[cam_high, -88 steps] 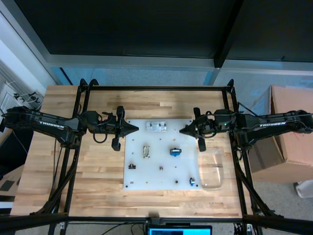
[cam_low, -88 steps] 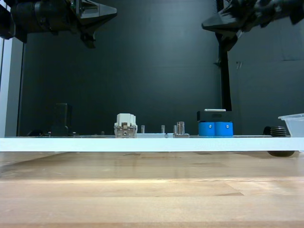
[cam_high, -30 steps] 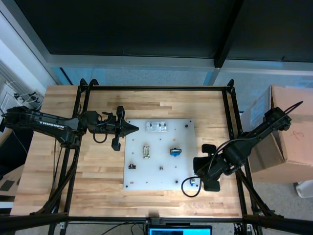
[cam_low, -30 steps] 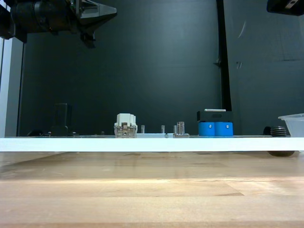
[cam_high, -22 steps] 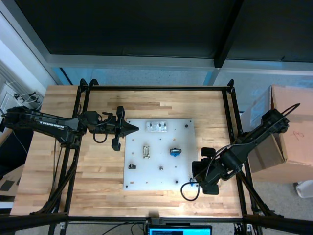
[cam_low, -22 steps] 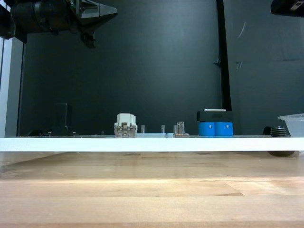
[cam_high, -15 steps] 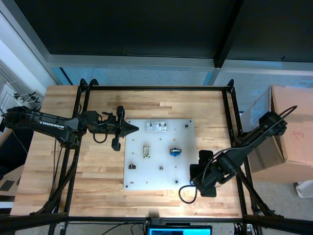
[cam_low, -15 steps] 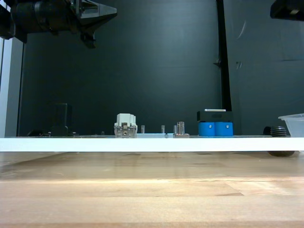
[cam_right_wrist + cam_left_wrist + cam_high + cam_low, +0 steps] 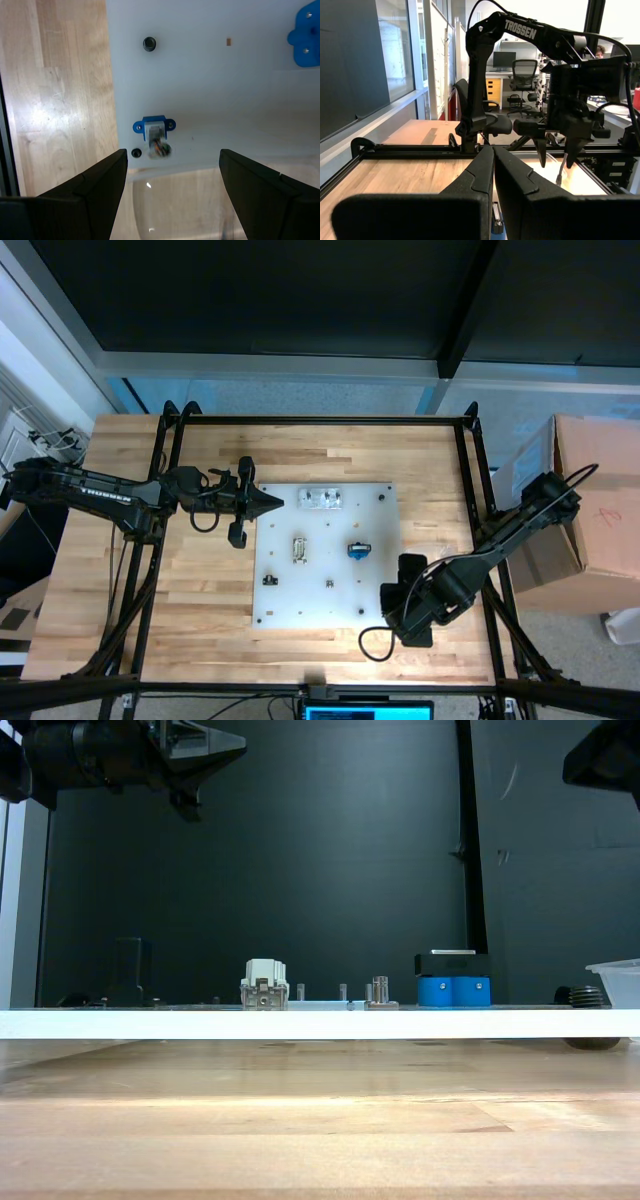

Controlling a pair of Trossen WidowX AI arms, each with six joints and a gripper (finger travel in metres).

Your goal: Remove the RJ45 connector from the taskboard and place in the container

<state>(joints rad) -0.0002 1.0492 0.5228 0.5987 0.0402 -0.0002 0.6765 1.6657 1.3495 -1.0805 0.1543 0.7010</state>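
— Where is the RJ45 connector [image 9: 156,136]?
— It is seated in its blue holder [image 9: 154,125] at the near right corner of the white taskboard [image 9: 310,605], just beside the board's edge. Neither arm holds it.
— And the right gripper [image 9: 171,156]?
— It hangs over that corner, pointing down, with its fingers spread wide. Its wrist view shows the connector below the gap between them. The low view places it well above the board, touching nothing.
— The container [image 9: 612,966]?
— Clear plastic, on the table just beside the board's right edge, next to the connector's corner.
— The left gripper [image 9: 272,503]?
— It is held level and high over the board's left edge, toward the far corner. Its fingers [image 9: 480,170] are pressed together on nothing and point toward the right arm.
— Anything else on the board?
— A white plug [image 9: 299,550] and a blue block [image 9: 359,550] stand near the middle.
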